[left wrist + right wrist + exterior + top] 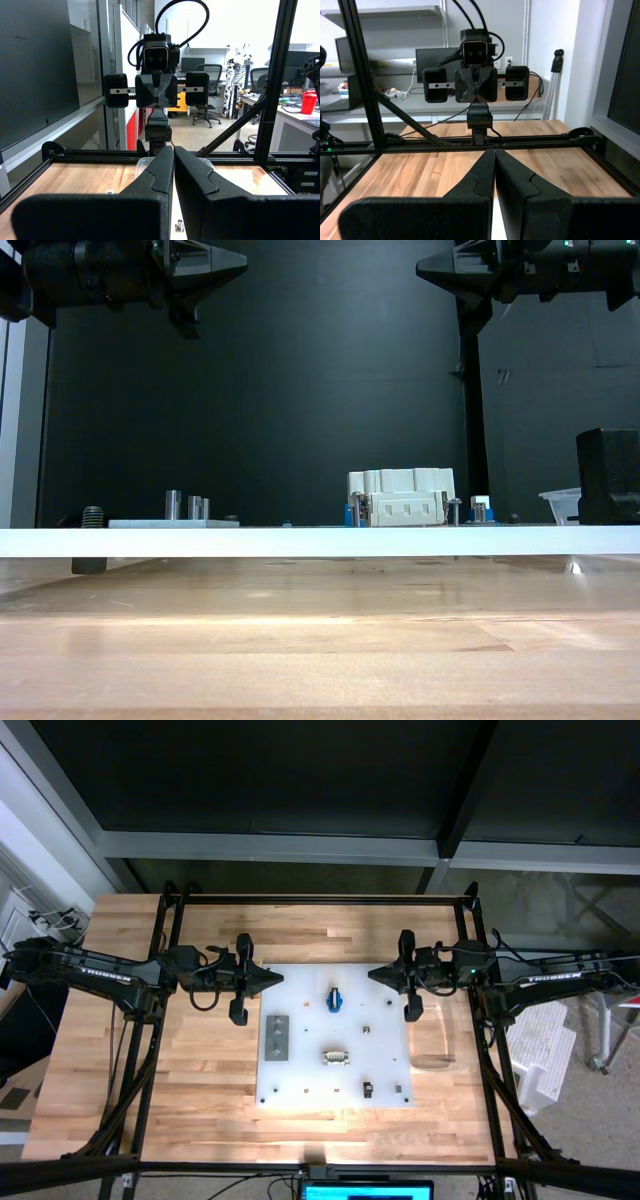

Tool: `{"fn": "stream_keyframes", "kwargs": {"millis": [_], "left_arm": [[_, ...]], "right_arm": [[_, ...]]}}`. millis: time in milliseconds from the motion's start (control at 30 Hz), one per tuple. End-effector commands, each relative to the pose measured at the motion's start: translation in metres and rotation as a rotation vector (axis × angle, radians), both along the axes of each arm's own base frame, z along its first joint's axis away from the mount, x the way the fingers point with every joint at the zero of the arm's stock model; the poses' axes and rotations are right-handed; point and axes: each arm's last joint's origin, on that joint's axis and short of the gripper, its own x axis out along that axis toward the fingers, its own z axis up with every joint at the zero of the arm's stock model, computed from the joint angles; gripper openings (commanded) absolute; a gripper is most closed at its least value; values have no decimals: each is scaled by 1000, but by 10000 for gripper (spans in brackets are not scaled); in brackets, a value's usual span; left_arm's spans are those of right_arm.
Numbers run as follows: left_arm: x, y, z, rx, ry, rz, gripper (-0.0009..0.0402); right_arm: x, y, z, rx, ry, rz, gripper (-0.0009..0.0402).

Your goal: Pick the 16mm bar and install on taskboard

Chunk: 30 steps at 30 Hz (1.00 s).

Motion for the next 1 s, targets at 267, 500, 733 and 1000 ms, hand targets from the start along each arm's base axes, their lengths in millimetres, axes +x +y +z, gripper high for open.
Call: {"fn": "stream_keyframes", "kwargs": {"millis": [267,500,733,1000], "left_arm": [[0,0,0,0,0,0,0],[0,0,0,0,0,0,0],[0,0,0,0,0,0,0],[0,0,0,0,0,0,0]], "right_arm": [[1,0,0,-1,-9,-3,0],[1,0,0,0,-6,-3,0],[1,0,-1,0,4,-3,0],[1,0,-4,0,35,-3,0]]}}
